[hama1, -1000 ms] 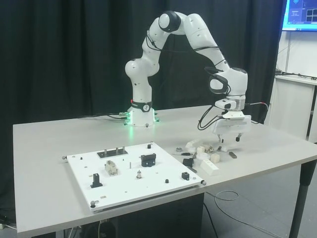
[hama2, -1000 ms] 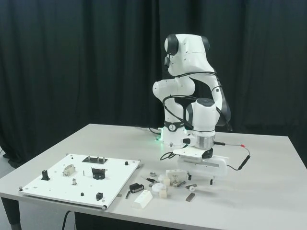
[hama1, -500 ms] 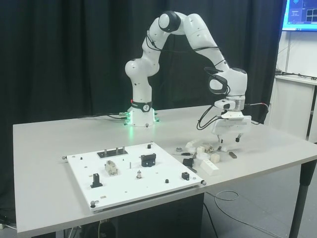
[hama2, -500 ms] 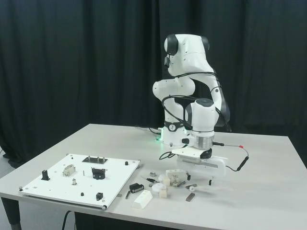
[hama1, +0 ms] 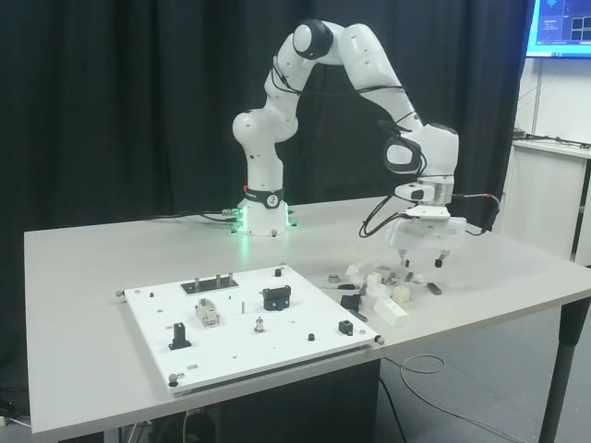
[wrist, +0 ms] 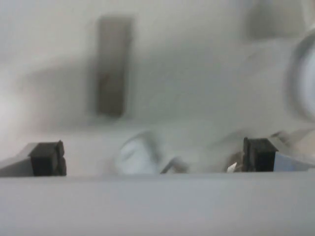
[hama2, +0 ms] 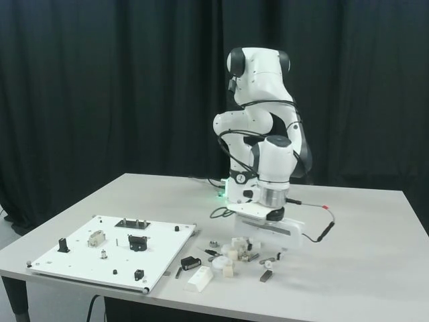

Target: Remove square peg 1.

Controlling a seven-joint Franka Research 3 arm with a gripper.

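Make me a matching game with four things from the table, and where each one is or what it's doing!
Things:
1. white board
2. gripper
3. green light
4. white block

Places or states:
A. glowing at the foot of the arm
B. lying off the board, nearest the table's front edge among the loose parts
C. hanging open over the pile of loose parts
D. lying flat with small black parts standing on it

Pairs: 1-D, 2-C, 3-A, 4-B
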